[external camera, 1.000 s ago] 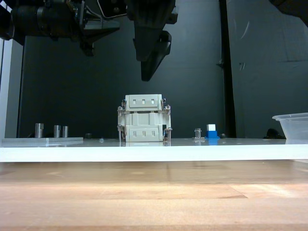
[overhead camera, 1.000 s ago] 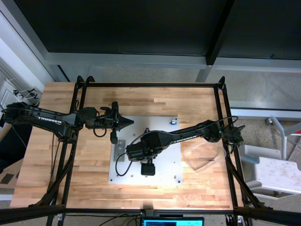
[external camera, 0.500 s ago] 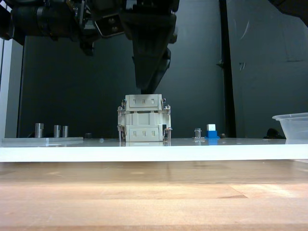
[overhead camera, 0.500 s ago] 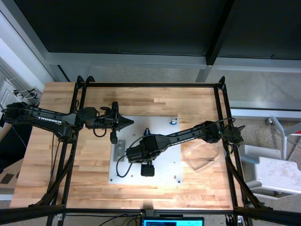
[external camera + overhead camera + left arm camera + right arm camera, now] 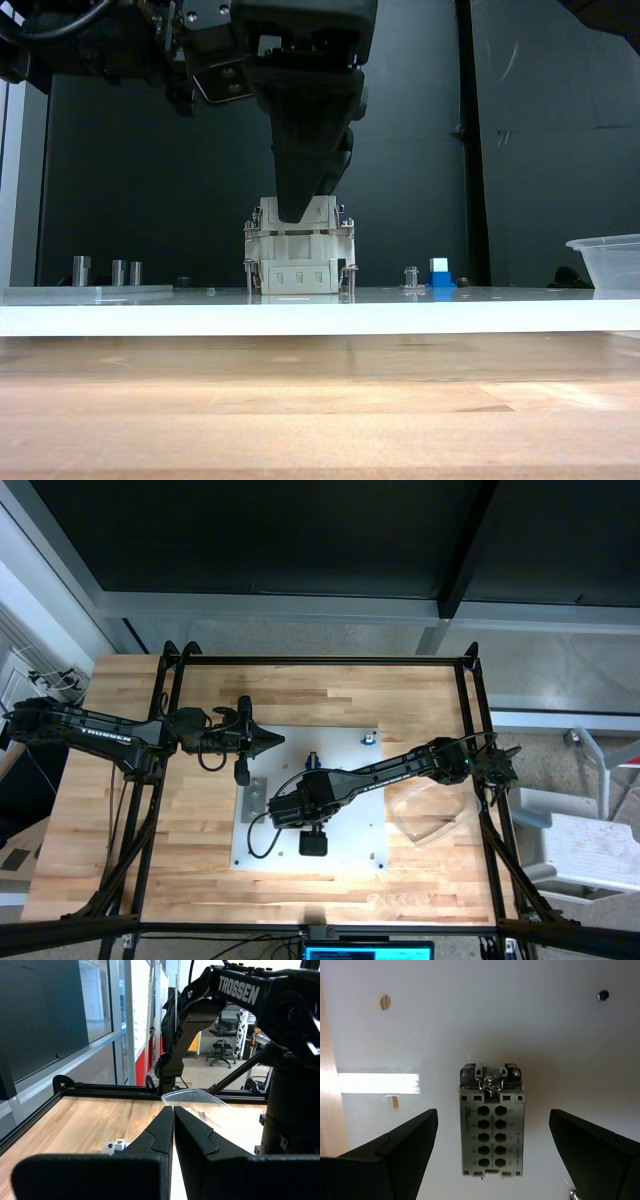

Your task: Remove the HAN10-E connector and place it in the container

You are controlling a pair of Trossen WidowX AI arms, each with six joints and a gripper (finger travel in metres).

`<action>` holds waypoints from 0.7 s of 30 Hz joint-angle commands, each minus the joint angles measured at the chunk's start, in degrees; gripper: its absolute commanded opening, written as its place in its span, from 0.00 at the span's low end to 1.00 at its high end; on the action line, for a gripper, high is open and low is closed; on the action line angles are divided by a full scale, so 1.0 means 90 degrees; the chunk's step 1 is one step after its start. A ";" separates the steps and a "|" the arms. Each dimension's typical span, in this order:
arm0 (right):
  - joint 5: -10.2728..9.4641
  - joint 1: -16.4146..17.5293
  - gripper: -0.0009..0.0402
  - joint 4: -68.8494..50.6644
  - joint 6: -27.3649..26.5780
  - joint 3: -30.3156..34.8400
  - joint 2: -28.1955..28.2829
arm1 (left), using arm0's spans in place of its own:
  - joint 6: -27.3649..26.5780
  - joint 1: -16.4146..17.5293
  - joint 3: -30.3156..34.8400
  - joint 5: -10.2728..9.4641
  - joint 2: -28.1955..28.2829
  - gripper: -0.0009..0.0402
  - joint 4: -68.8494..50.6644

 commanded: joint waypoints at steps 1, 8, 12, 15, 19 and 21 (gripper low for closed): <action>0.0000 0.0005 0.78 0.0075 0.0002 -0.0090 -0.0005 | 0.0000 0.0002 0.0002 0.0002 0.0000 0.02 0.0002; -0.0005 0.0010 0.70 0.0092 0.0000 -0.0080 -0.0007 | 0.0000 0.0000 0.0002 0.0002 0.0002 0.02 0.0002; -0.0005 0.0010 0.61 0.0100 -0.0010 -0.0080 -0.0007 | 0.0000 0.0000 0.0002 0.0002 0.0000 0.02 0.0002; -0.0007 0.0010 0.53 0.0102 -0.0019 -0.0080 -0.0007 | 0.0000 0.0002 0.0002 0.0002 0.0000 0.02 0.0002; -0.0012 0.0010 0.39 0.0104 -0.0022 -0.0080 -0.0007 | 0.0000 0.0002 0.0002 0.0002 0.0000 0.02 0.0002; -0.0024 0.0012 0.32 0.0107 -0.0032 -0.0080 -0.0007 | 0.0000 0.0002 0.0002 0.0002 0.0002 0.02 0.0002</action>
